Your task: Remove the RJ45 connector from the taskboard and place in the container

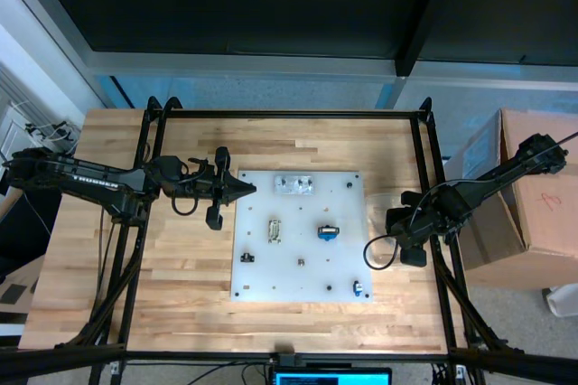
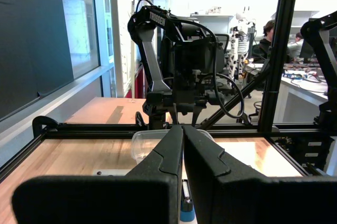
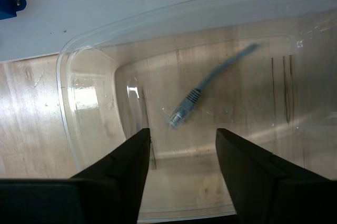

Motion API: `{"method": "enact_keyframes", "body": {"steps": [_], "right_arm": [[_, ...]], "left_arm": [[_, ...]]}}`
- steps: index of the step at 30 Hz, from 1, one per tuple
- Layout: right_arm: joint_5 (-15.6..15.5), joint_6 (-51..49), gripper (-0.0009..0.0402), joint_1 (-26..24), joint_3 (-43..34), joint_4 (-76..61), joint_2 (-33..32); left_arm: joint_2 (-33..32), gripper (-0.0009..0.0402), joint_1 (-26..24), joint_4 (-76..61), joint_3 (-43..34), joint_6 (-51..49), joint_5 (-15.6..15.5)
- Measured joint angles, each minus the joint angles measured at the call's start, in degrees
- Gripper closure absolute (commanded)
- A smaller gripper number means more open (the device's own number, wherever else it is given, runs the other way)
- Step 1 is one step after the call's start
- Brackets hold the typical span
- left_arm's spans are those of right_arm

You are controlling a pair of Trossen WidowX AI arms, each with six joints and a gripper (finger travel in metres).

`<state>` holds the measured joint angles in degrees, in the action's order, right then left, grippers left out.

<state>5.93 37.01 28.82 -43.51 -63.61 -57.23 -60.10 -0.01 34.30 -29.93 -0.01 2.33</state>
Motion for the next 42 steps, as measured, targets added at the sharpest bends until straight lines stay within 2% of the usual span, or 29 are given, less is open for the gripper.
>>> {"method": "enact_keyframes", "body": {"steps": [4,11,16,23,28,32,38,42], "right_arm": [[0.0,0.0,0.0187,-0.1,0.0,0.0,0.0],[0.4,-3.0,0.0185,-1.7,-1.2,0.4,0.3],[3.9,-10.3,0.0185,-7.4,-5.5,1.6,1.0],[4.4,-21.7,0.0185,-17.3,-7.7,11.7,1.7],[2.0,-29.3,0.0191,-23.0,-7.7,23.6,2.0],[1.2,-34.4,0.0216,-25.8,-7.4,33.2,2.0],[-7.2,-37.0,0.0272,-29.5,-4.8,48.0,2.0],[-7.4,-37.5,0.0316,-31.6,-2.8,55.5,2.0]], "left_arm": [[0.0,0.0393,0.0,0.0,0.0,0.0,0.0],[0.0,0.0393,0.0,0.0,0.0,0.0,0.0],[0.0,0.0393,0.0,0.0,0.0,0.0,0.0],[0.0,0.0393,0.0,0.0,0.0,0.0,0.0],[0.0,0.0393,0.0,0.0,0.0,0.0,0.0],[0.0,0.0393,0.0,0.0,0.0,0.0,0.0],[0.0,0.0393,0.0,0.0,0.0,0.0,0.0],[0.0,0.0393,0.0,0.0,0.0,0.0,0.0]]}}
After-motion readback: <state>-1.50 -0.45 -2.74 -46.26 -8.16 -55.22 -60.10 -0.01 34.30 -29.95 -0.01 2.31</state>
